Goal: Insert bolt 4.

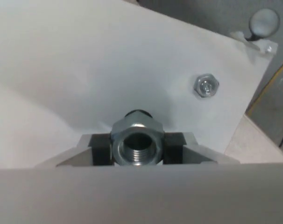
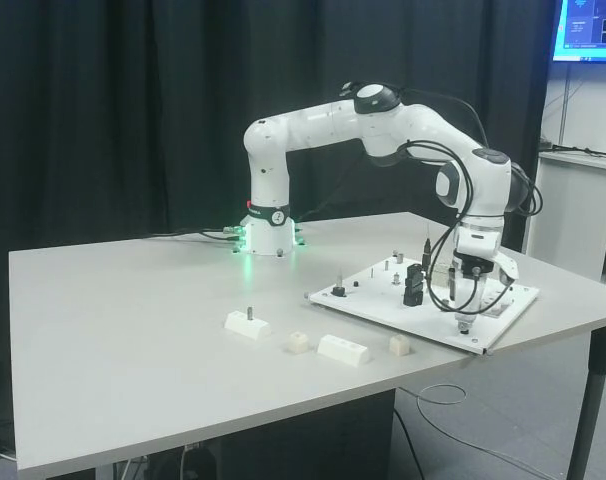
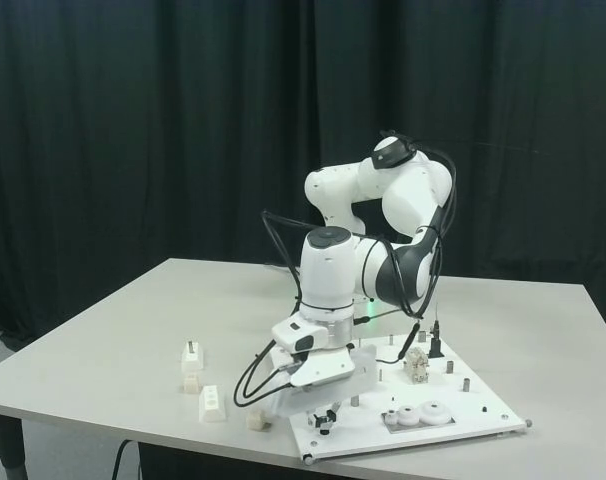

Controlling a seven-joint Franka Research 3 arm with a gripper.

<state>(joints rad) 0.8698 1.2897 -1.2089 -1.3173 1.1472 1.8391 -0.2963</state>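
Wrist view: the gripper [image 1: 137,150] clamps a hexagonal threaded bolt [image 1: 137,140] between its fingers [image 1: 95,150] — held low over the white board [image 1: 99,70], above a dark hole [image 1: 137,113]. A second hex bolt [image 1: 206,86] sits seated nearby. Room views: arm [image 2: 383,125] bent over the board's near edge — grey table [image 2: 113,310] beneath.

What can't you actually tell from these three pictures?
- Wrist view: the hex part between the end effector fingers hides whatever lies beneath it on the white board.
- First room view: small parts on the board are too small to identify.
- Second room view: the arm's wrist hides the held part.
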